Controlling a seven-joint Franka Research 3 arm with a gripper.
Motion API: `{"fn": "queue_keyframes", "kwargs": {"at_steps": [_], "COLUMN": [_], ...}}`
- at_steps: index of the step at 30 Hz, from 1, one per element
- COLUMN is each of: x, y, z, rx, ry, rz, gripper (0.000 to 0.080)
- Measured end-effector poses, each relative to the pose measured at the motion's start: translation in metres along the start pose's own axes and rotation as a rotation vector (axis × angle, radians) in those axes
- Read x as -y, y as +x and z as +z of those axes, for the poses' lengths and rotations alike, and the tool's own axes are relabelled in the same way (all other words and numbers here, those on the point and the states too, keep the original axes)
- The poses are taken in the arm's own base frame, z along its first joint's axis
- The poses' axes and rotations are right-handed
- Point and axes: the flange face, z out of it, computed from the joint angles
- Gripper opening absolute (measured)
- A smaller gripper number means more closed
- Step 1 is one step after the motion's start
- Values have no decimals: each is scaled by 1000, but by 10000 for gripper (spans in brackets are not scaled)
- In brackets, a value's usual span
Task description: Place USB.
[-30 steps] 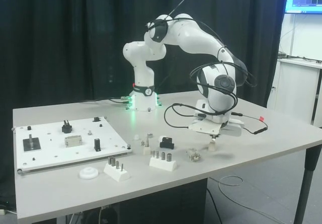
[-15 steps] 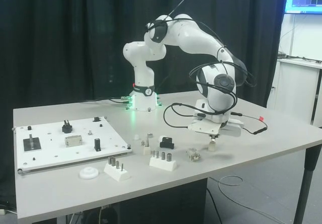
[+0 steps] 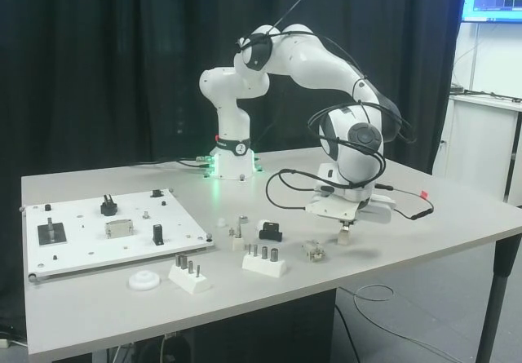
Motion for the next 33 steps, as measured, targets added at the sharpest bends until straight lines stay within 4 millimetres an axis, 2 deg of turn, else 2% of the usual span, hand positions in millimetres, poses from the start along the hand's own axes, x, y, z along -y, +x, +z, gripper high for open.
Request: {"fn": "queue_keyframes", "kwargs": {"at_steps": [12,13,18,19,27,28,33], "x": [4,4,4,4,3,3,0], "y": [-1,-1,-4,-4,-7,-7,-10], "z": [-7,-9,-13,-14,-22,-23,-31], "rx": [-29,-36,-61,-64,-87,-88,-100], "ry": [18,18,23,24,25,25,16], "rz": [16,15,8,7,-1,-2,-7], "gripper": [147,339,339,641,641,790,790]}}
